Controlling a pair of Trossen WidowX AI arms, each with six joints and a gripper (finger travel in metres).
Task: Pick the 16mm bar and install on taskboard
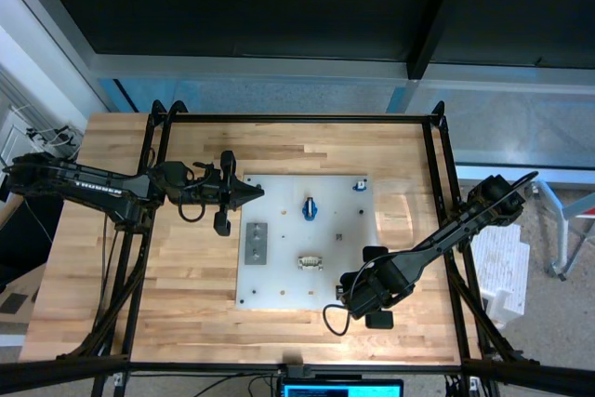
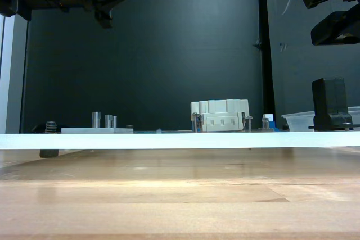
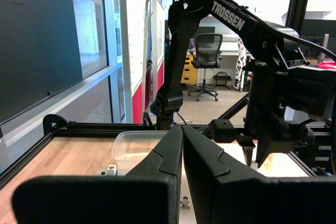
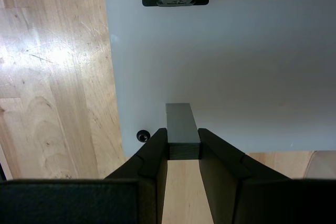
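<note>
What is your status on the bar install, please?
Right tool shut on 16mm bar, over taskboard corner. Left tool shut, high over far left corner.

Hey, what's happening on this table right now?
The right tool is shut on the 16mm bar, holding it over the near right corner of the taskboard. The bar isn't installed yet. The left tool is shut with nothing in it, hanging above the board's far left edge.
</note>
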